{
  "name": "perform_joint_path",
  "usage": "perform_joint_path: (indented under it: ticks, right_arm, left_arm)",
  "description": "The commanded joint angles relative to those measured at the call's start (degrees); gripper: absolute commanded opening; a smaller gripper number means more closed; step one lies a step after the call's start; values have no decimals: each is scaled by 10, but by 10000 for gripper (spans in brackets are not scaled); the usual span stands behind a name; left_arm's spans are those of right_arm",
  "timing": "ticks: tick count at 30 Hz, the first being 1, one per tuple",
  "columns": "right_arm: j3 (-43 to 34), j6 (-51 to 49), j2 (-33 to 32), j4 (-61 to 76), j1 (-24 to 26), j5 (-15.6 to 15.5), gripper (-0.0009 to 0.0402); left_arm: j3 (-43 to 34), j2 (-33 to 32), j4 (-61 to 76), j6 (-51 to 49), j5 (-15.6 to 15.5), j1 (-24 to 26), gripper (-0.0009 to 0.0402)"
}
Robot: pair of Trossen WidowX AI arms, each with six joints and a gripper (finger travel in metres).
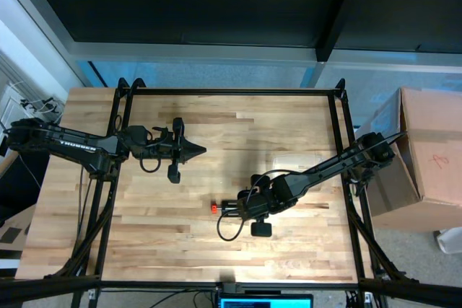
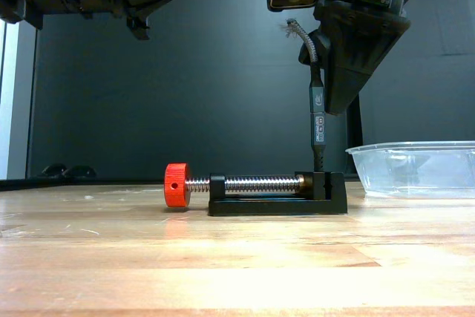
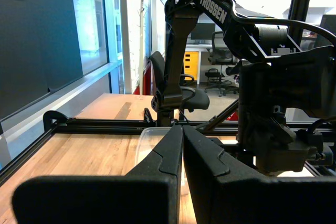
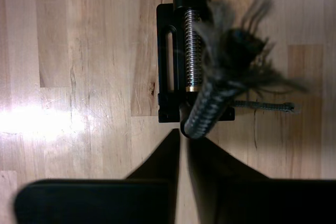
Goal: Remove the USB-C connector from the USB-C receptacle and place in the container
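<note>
Beside right gripper (image 2: 335, 103), USB-C connector (image 2: 319, 128) seated upright, left gripper (image 1: 201, 151) aloft

Wooden table (image 1: 180, 250) – cardboard box (image 1: 426, 149) beside; windows (image 3: 86, 24), office chairs (image 3: 216, 72) beyond.

The table (image 1: 289, 135) is pale wood in a pattern of long planks, some light and some more brown. On it lies a black clamp (image 2: 274, 204) with a silver threaded screw (image 2: 252, 183) and an orange-red knob (image 2: 177, 185). The USB-C connector (image 2: 319, 128), upright in the clamp, is black with small red marks, and its cable (image 4: 207, 106) is braided in grey and black, with a frayed grey end. Both grippers are black: the left gripper (image 1: 201, 151) high over the planks, the right gripper (image 2: 334, 109) just beside the connector. The container (image 2: 415, 168) is clear and colourless, and the box (image 1: 429, 156) is brown with a red sign.
</note>
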State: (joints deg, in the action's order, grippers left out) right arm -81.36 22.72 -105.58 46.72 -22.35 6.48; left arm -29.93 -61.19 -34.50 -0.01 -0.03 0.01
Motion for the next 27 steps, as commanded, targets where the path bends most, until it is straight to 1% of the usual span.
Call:
perform_joint_path:
  ticks: [1, 4, 13, 27]
  right_arm:
    - [-1, -2, 0, 1, 0, 0, 6]
    - [-1, -2, 0, 1, 1, 0, -2]
    - [-12, -2, 2, 14, 2, -2, 0]
    - [-152, -7, 10, 192, 2, -2, 0]
  left_arm:
    - [0, 0, 0, 0, 0, 0, 0]
    - [0, 0, 0, 0, 0, 0, 0]
    - [0, 0, 0, 0, 0, 0, 0]
    - [0, 0, 0, 0, 0, 0, 0]
